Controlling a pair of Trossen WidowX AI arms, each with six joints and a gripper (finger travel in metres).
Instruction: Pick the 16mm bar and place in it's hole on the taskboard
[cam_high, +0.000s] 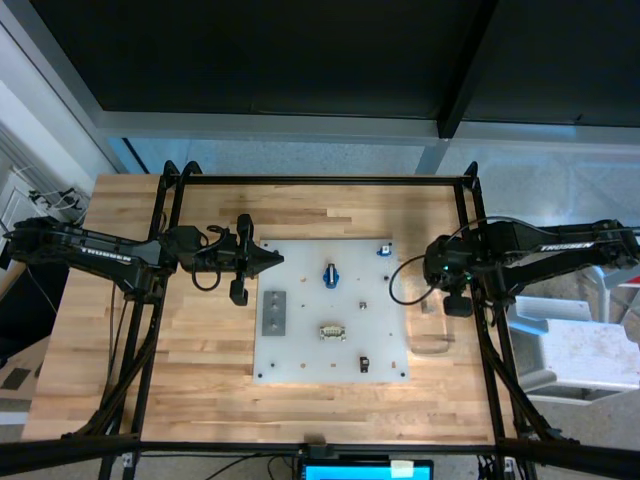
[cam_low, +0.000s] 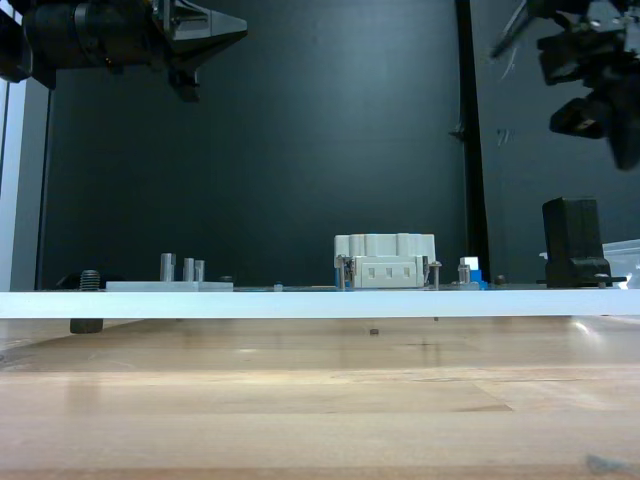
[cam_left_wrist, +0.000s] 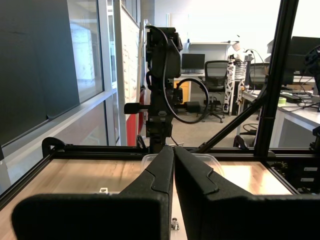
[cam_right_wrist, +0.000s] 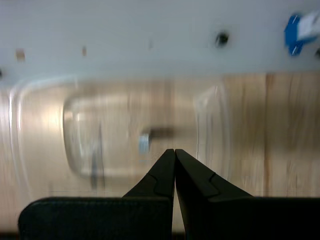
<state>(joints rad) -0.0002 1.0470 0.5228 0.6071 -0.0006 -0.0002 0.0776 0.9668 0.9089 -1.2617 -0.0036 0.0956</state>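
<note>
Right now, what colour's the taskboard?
White, high view; left gripper over its left edge, right gripper beyond its right.

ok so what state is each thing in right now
left gripper: shut, empty, high over the left edge of the taskboard
right gripper: shut, empty, above the clear tray
16mm bar: seemingly the small metal piece lying free in the tray, clear of its seat
grey block: three pegs standing upright on it
</note>
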